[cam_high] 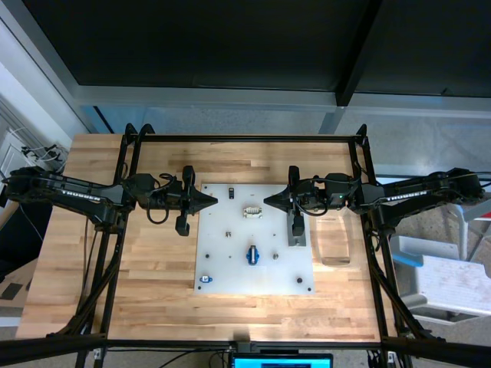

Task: Pick the 16mm cylinder and place it in the container

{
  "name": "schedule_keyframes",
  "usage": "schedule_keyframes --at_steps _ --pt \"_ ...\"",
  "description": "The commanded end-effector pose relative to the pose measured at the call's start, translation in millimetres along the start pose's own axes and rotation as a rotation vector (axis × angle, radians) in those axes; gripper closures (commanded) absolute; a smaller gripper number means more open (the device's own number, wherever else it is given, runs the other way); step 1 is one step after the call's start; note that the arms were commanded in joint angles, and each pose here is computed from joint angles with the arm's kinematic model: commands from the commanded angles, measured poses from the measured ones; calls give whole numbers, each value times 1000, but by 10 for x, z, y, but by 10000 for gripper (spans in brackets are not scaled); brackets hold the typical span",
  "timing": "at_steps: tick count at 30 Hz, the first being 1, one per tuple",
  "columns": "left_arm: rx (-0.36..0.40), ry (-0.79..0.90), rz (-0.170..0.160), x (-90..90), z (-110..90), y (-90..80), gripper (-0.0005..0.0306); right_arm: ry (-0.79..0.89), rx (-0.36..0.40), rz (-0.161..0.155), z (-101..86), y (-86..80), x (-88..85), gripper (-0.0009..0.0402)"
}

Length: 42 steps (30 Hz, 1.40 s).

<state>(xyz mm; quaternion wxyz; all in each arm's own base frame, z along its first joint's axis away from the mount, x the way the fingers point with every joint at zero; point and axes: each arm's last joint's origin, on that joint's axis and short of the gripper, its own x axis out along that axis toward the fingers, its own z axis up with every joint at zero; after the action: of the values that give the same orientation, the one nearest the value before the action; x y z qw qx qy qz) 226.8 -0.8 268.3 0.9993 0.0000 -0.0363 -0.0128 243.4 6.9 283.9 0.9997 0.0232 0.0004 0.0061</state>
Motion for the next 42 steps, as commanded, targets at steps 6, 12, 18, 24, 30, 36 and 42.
schedule_keyframes --at_steps 6,12,18,24,30,36,42 --pt "0 1 0 1 -2 0 300 -3 1 1 3 2 0 393" --pt "0 1 0 1 -2 1 300 -16 27 2 51 4 8 393" --pt "0 1 0 1 -2 0 300 41 27 -1 118 8 29 393" --pt "0 1 0 1 -2 0 300 214 27 -12 198 13 39 393" --pt "0 0 0 1 -1 0 300 369 36 -20 283 20 -1 393" --pt "0 1 0 1 -2 1 300 489 58 -33 364 25 -53 393" --pt "0 0 0 1 -1 0 300 608 64 -39 429 33 -60 393"
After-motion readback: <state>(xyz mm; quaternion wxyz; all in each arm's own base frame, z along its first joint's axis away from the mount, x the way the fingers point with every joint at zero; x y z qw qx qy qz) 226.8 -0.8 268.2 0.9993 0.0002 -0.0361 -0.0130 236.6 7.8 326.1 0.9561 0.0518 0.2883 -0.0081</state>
